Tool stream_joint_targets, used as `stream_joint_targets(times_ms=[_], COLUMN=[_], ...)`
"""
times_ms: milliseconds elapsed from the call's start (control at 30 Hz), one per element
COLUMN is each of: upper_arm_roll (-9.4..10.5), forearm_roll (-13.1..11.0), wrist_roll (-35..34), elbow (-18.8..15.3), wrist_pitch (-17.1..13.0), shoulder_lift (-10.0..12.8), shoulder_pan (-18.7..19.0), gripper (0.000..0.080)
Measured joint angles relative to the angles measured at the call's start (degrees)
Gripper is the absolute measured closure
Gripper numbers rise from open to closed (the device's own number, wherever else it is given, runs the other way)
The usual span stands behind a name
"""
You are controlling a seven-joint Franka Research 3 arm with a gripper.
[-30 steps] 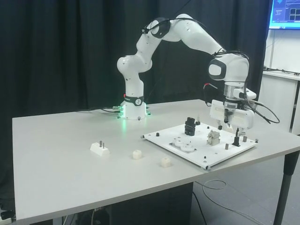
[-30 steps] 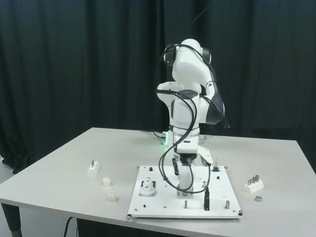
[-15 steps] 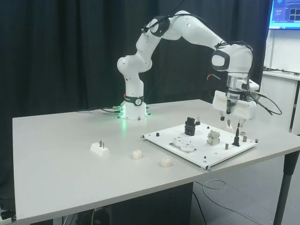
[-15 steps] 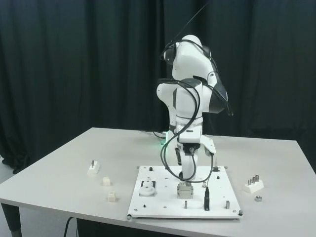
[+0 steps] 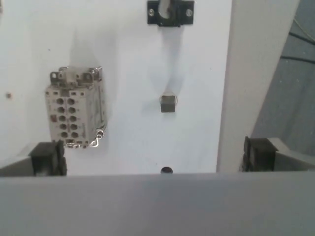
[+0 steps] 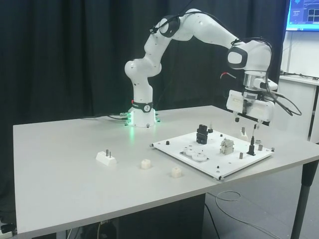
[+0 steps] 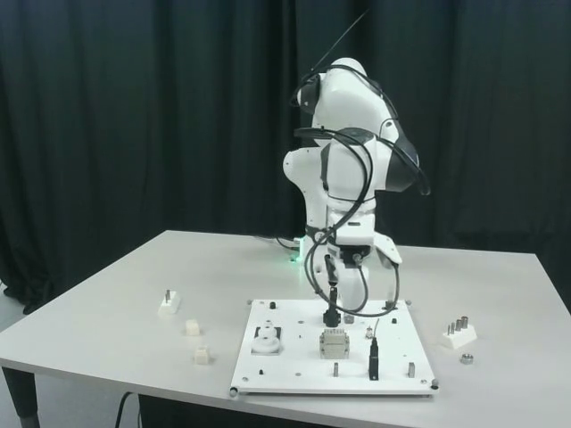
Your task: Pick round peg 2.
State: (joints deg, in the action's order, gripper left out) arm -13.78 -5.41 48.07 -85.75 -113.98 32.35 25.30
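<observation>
I am holding my claw [image 6: 246, 119] wide open and empty above the white board [image 7: 294, 366], because nothing is picked yet. The round pegs [image 7: 460, 324] are waiting in a small holder [image 7: 458, 338] between the board's edge and the tabletop's edge; I cannot tell which is peg 2.

The board [image 7: 294, 374] lies on the tabletop [image 7: 116, 312] before the arm's base [image 6: 141, 117]. On it the connector [image 7: 334, 344] sits under the hand [image 7: 352, 308]. A peg holder [image 7: 459, 334] stands beside the board.
</observation>
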Motion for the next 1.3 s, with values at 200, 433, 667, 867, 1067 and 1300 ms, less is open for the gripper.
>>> stream_joint_targets(times_ms=[200,433,667,867,1067,1300], upper_arm_roll=[-0.16,-0.17,-0.18,-0.18,-0.18,-0.09], forearm_roll=[0.28,1.0,1.55,1.57,1.57,1.4], wrist_roll=[-8.49,-21.03,-34.29,-38.14,-43.86,-59.37], elbow=[0.88,1.55,1.91,2.09,2.3,2.33], wrist_pitch=[1.22,2.3,3.47,4.24,5.6,7.97], shoulder_lift=[0.0,-0.18,-0.57,-0.76,-0.84,-1.24], shoulder_pan=[0.64,1.36,1.91,2.3,2.67,3.81], gripper=[0.0003,0.0003,0.0003,0.0003,0.0003,0.0003])
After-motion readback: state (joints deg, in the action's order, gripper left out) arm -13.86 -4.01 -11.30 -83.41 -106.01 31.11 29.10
